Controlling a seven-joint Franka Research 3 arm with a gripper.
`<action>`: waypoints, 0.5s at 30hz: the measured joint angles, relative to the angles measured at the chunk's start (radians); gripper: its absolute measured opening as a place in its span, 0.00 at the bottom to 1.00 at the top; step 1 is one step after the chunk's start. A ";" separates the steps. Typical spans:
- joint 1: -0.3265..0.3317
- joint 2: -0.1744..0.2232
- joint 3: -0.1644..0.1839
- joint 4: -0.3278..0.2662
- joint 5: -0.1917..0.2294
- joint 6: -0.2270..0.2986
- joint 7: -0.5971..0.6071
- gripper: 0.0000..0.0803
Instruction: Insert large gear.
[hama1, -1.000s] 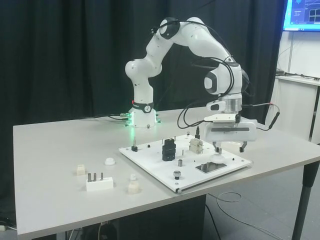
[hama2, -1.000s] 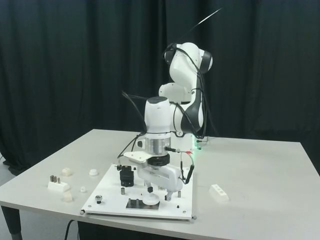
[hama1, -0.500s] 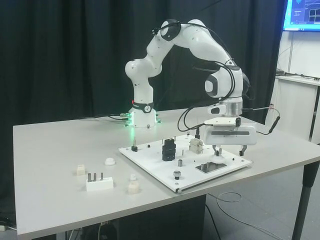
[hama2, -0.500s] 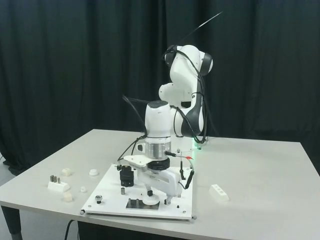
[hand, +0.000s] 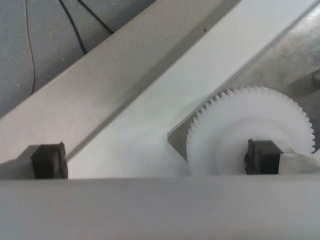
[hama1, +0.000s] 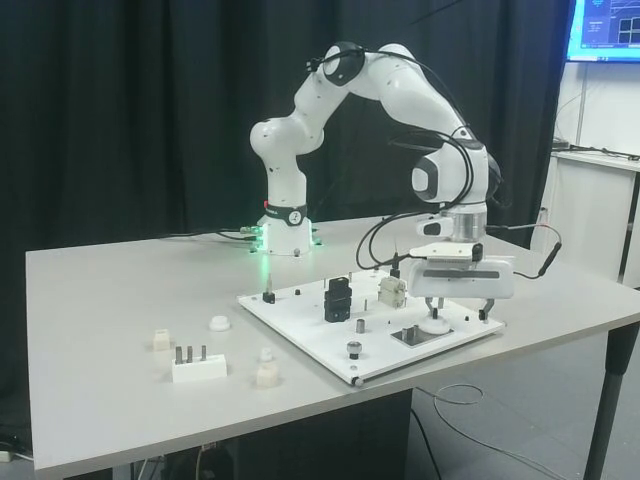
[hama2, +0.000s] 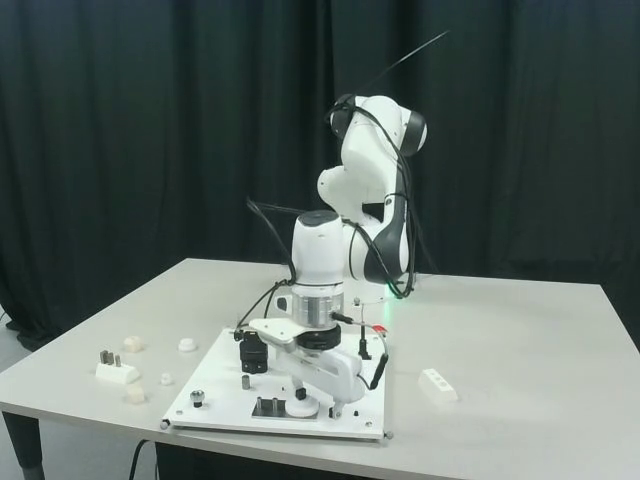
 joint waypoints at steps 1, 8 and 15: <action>0.000 0.002 0.000 0.001 0.000 0.000 0.001 1.00; 0.000 0.010 0.000 0.007 0.000 0.001 0.004 1.00; -0.001 0.011 0.000 0.008 0.000 0.001 0.015 1.00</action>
